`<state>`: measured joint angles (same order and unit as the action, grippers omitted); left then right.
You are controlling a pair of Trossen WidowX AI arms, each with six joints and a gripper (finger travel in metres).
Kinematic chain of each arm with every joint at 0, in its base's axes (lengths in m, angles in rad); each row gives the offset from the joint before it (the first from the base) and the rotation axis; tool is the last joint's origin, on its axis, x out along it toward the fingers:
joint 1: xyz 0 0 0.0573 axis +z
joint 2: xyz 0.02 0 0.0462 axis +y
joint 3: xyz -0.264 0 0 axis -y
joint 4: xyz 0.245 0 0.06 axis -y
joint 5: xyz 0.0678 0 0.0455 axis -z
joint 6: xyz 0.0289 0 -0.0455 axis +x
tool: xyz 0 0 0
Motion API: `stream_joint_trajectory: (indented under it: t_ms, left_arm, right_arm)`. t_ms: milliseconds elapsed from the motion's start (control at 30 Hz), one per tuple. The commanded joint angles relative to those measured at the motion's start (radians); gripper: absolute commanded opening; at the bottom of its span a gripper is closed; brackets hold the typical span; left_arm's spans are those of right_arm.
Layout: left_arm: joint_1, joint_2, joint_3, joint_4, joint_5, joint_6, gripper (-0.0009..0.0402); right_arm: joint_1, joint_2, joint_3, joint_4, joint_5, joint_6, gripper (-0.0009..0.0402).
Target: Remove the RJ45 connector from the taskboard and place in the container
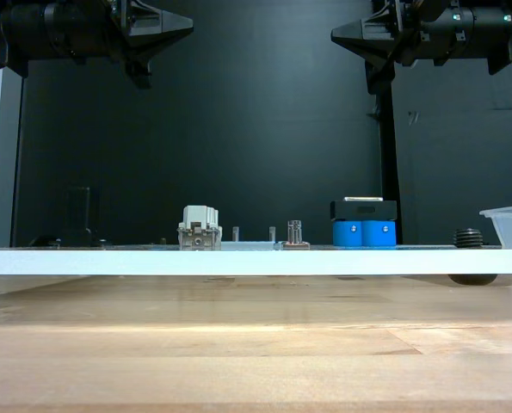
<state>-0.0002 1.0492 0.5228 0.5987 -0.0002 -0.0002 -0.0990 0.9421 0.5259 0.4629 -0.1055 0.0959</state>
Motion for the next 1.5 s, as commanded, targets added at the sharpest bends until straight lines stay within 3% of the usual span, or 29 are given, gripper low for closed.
stream_joint_trajectory:
  t_ms: [33, 567, 800, 1200, 1500]
  left_arm:
    - [0.0, 0.0, 0.0, 0.001, 0.041, 0.0, 0.0]
    - [0.0, 0.0, 0.0, 0.0, 0.041, 0.0, 0.0]
    - [0.0, 0.0, 0.0, 0.0, 0.041, 0.0, 0.0]
    - [0.0, 0.0, 0.0, 0.001, 0.041, 0.0, 0.0]
    - [0.0, 0.0, 0.0, 0.001, 0.041, 0.0, 0.0]
  right_arm:
    - [0.001, 0.0, 0.0, 0.0, 0.0, 0.0, 0.0]
    - [0.005, 0.001, 0.002, -0.011, 0.004, 0.036, 0.0]
    - [0.061, 0.001, 0.091, -0.257, 0.012, 0.031, 0.0]
    - [0.286, 0.036, 0.322, -0.779, 0.236, 0.05, 0.0]
    - [0.451, 0.18, 0.518, -1.144, 0.245, 0.134, 0.0]
